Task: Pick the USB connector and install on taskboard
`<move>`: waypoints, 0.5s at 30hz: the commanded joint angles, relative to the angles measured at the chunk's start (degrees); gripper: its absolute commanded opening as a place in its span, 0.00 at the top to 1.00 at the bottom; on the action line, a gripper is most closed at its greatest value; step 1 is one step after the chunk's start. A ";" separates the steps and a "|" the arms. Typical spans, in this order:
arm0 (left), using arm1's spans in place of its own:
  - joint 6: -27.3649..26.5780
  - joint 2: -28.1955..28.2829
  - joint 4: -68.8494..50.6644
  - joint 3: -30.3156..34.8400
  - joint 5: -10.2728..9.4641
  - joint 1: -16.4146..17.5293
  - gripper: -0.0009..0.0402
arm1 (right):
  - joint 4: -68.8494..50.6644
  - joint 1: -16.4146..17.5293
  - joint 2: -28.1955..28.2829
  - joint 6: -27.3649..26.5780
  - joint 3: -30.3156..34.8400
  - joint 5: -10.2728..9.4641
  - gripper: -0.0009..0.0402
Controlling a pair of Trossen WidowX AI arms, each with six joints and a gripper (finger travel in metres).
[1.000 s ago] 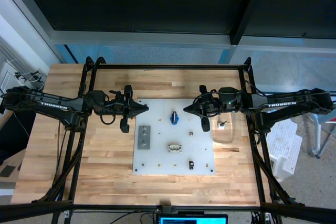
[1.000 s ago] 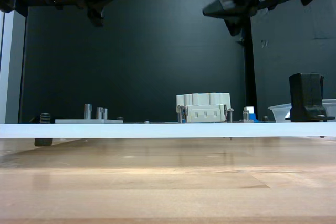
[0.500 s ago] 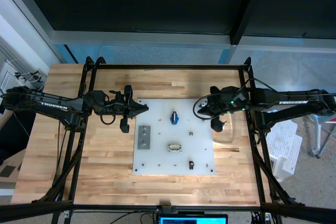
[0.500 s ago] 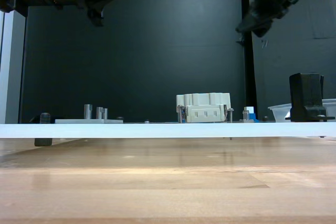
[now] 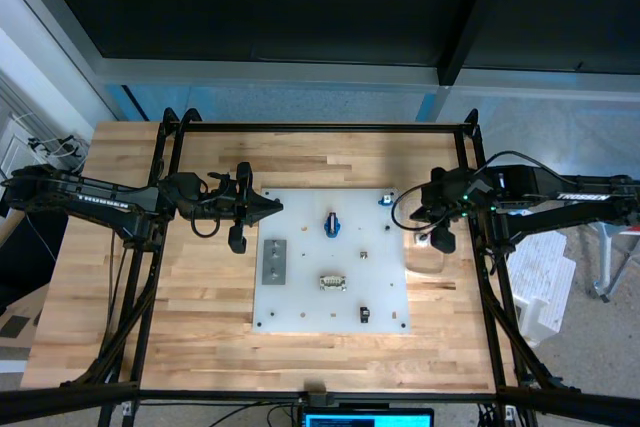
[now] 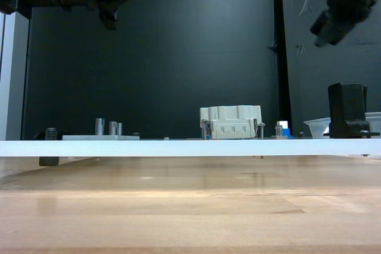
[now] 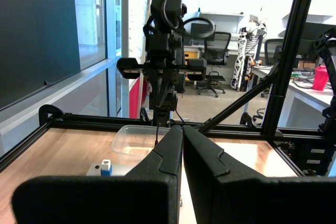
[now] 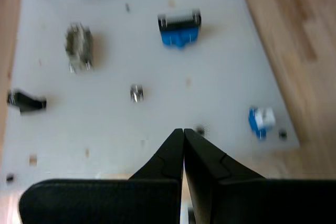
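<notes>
High view first: nothing of the job can be called done yet. The USB connector (image 5: 425, 238) is taken to be the tiny speck lying in the clear tray (image 5: 425, 263), just off the right edge of the taskboard (image 5: 300, 297). It's half hidden by the right gripper (image 5: 440, 241), which is held above that tray. No plug is seen seated on the board, so pick, carry and install are all judged to be left.

The right gripper's fingers are pressed together in its own wrist view, with nothing seen between them. They'd have to be spread before any grab could be made. The blue knob (image 8: 179, 30), the cream connector (image 8: 79, 48) and a little blue-and-white cube (image 8: 261, 119) are caught beneath it there, a bit smeared. The USB connector isn't shown in that view.

The left gripper (image 5: 276, 207) is parked high over the board's far-left corner, fingers likewise pressed against each other, nothing held.

As for the connector's looks, not much can be made out: a dark bit with a paler glint, far smaller than the gripper. Which way it's lying can't be told. The small black block (image 5: 365, 314) near the board's near edge is guessed to be where it gets plugged in.
</notes>
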 commanded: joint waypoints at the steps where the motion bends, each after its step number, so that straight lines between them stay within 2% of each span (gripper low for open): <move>1: 0.00 0.00 0.02 0.00 0.00 0.02 0.98 | -4.24 0.28 -0.17 0.68 0.00 0.04 0.98; 4: 0.00 0.00 0.00 0.02 0.00 0.00 0.98 | -6.95 0.90 -0.17 1.53 0.00 0.33 0.98; 8: 0.00 0.00 0.02 0.02 0.00 0.02 0.98 | -11.21 3.50 -0.09 2.91 -0.02 4.15 0.98; 11: 0.00 0.00 0.02 0.00 0.00 0.02 0.98 | -14.29 6.23 0.00 4.94 -0.02 5.92 0.98; 15: 0.00 0.00 0.02 0.00 0.00 0.02 0.98 | -16.74 8.83 0.00 7.78 -0.15 6.08 0.98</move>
